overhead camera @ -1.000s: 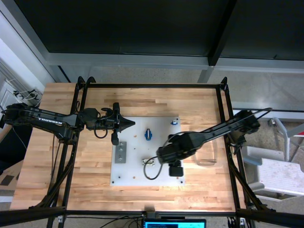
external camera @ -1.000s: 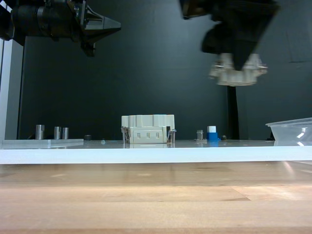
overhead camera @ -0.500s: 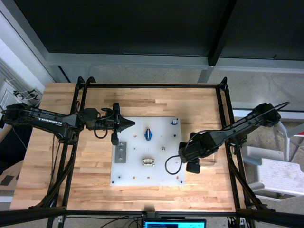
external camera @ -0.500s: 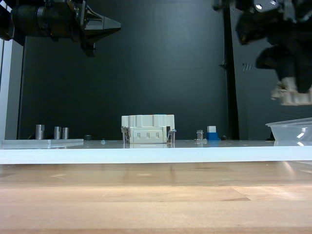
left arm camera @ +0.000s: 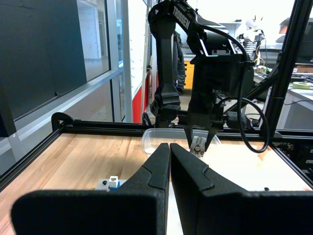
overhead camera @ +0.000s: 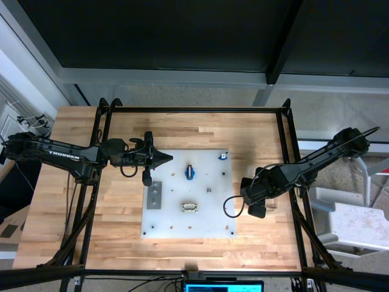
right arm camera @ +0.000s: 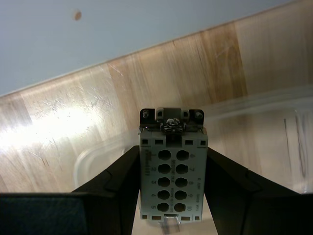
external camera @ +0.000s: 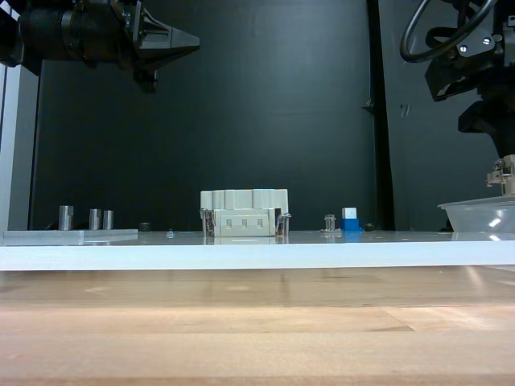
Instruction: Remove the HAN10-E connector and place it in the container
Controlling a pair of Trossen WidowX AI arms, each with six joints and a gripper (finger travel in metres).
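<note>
Wooden table (overhead camera: 79,213), white board (overhead camera: 206,219) mid-table. Right gripper (overhead camera: 258,205) at container (external camera: 483,211) rim, clamped on connector (right arm camera: 172,166), long axis along fingers. Just above rim in low view; only from right wrist, tub edge directly beneath. Probably nudge inward, then drop. Left gripper (left arm camera: 169,156) well apart from container, across board, fingers together.

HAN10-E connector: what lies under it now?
Right gripper holds the HAN10-E connector over the container rim and table; the spot straight beneath is hidden. Left gripper parked, shut, above board.
</note>
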